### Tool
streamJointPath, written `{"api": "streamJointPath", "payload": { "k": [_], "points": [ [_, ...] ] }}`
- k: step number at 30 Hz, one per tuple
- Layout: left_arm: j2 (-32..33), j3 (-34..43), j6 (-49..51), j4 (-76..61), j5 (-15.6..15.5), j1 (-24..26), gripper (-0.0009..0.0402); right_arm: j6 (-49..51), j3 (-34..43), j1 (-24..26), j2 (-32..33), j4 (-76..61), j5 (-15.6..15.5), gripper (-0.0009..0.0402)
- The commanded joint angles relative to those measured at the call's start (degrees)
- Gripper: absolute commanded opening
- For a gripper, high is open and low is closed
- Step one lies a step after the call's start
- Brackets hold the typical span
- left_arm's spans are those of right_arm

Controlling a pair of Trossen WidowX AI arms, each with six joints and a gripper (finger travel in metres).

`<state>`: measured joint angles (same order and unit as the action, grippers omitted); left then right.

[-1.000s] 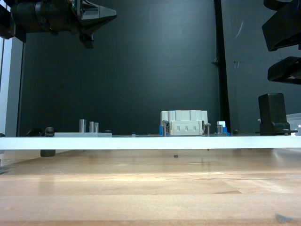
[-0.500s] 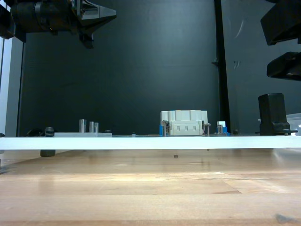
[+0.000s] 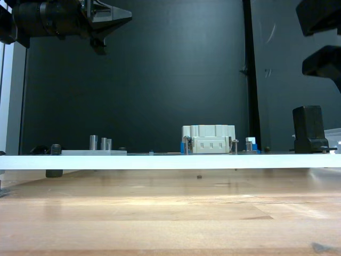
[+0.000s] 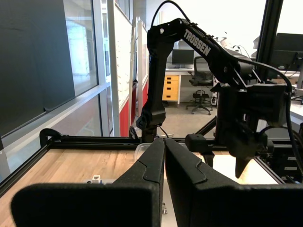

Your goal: Pick the 16mm bar and place in it's hole on the taskboard

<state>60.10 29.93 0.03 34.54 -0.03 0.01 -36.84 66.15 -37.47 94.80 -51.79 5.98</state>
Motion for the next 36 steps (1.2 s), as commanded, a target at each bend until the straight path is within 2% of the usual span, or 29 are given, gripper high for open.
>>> {"api": "streamJointPath", "payload": {
  "k": [1, 15, 36],
  "points": [
    [0.0, 0.0, 0.0, 0.0, 0.0, 0.0, 0.0, 0.3, 0.8, 0.0, -1.0, -2.1, 0.0, 0.0304],
    [0.0, 0.0, 0.0, 0.0, 0.0, 0.0, 0.0, 0.2, 1.2, 0.0, -6.7, -5.9, 0.0, 0.0304],
    [0.0, 0.0, 0.0, 0.0, 0.0, 0.0, 0.0, 0.0, 1.2, 0.0, -7.1, -6.6, 0.0, 0.0304]
  ]
}}
